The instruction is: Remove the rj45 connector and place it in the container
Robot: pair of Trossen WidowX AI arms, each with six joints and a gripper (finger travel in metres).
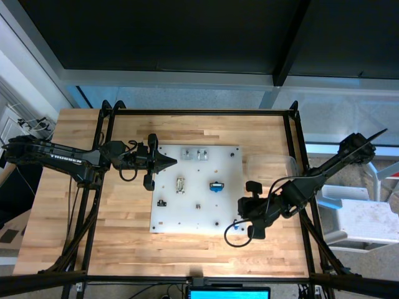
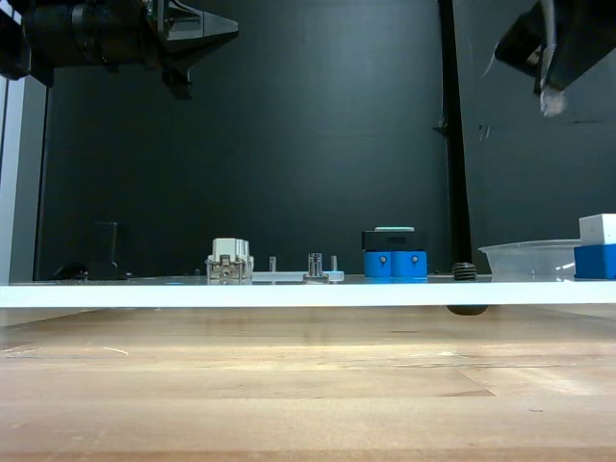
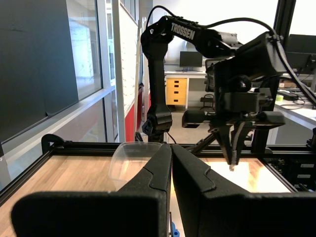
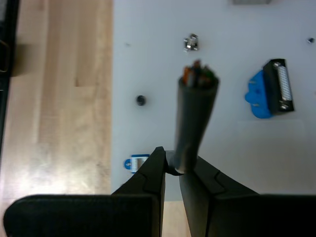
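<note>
**Right gripper** (image 4: 177, 164): hangs high above the near right corner of the white flat board (image 1: 193, 215). Jaws closed on the rj45 connector (image 4: 193, 116), seen here as a short dark grey cable stub ending in bare coloured wires. Gripped end hidden between the jaws, wire end pointing down toward the board, clear of its surface.

**Small blue-and-white block** (image 4: 134, 163): sits on the board at its near right edge, under the right gripper and partly hidden by one jaw in the right wrist view.

**Clear, colourless plastic rectangular container** (image 2: 527, 260): stands on the light wooden bench (image 1: 93, 212) just beside the board's right edge. Lies farther from the near edge than the right gripper, apart from the connector.

**Left gripper** (image 1: 174, 161): hovers level and high over the board's left edge, pointing toward the right arm. Jaws closed together on nothing.

**Board fittings:** blue-and-black block connector (image 1: 216, 185) near the middle, with a silvery metal connector (image 1: 181, 185) to its left. Both stand apart from either gripper.
</note>
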